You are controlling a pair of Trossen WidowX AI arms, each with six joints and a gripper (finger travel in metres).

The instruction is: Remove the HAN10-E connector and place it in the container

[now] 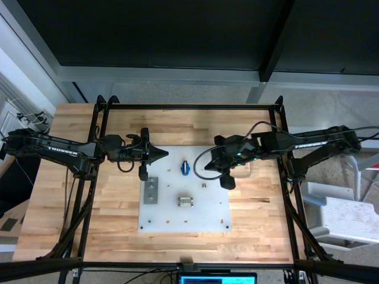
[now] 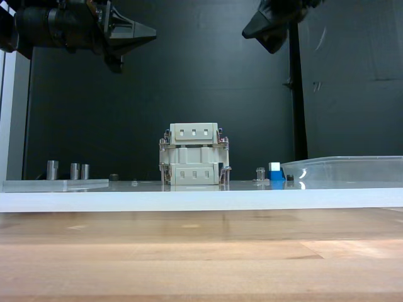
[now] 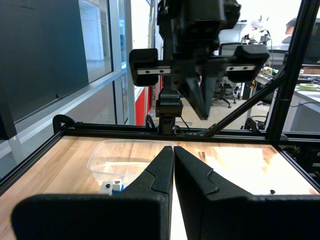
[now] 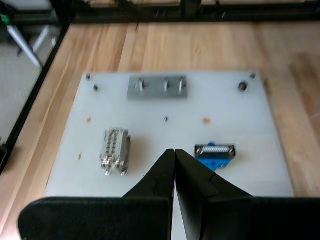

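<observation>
Above the board, left hand and right hand hang closed; container, perhaps hidden overhead, shows low.

Even light on table; low view backdrop dark; right wrist view blurred.

The left arm and right arm are black, with white lettering on the forearm and looping black cables; a green light glows on the right one. The left pincer, above the white board's eleven o'clock edge, and the right pincer, above its three o'clock edge, each have two black wedge fingers pressed together.
</observation>
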